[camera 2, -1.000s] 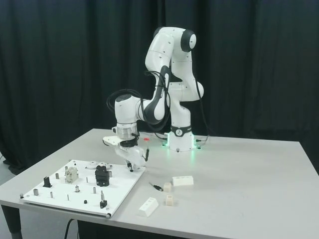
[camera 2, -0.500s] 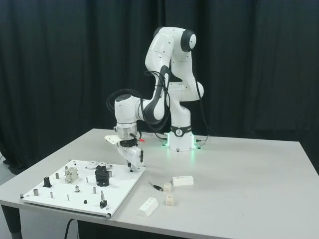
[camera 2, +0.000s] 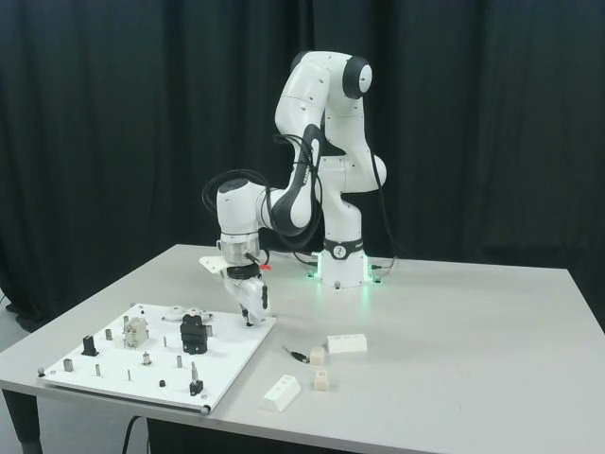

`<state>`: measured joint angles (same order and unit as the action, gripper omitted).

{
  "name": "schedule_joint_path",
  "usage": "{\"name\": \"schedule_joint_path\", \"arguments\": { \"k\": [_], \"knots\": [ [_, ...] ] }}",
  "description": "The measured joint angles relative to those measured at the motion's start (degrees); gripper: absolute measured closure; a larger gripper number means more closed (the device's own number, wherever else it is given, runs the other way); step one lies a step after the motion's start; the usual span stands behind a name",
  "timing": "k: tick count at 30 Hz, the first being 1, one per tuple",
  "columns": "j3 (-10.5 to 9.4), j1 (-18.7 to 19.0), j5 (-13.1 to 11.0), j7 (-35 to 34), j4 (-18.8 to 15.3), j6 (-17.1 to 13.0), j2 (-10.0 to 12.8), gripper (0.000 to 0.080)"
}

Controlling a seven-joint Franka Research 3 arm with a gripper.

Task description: Insert bolt 4.

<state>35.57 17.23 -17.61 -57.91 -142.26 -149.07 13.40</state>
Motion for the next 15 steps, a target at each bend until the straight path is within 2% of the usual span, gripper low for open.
{"name": "schedule_joint_path", "arguments": {
  "k": [10,11,12,13,15],
  "knots": [
    [0.2,0.0,0.0,0.1,-0.1,0.3,-0.2,0.0578],
    [0.31,0.0,0.0,0.1,-0.1,0.4,-0.4,0.0411],
    [0.43,0.0,0.0,0.1,-0.1,0.7,-0.5,0.0411],
    [0.59,0.0,0.0,0.1,-0.1,1.0,-0.7,0.0095],
    [0.98,0.0,0.0,0.1,-0.1,1.7,-1.3,0.0095]
  ]
}}
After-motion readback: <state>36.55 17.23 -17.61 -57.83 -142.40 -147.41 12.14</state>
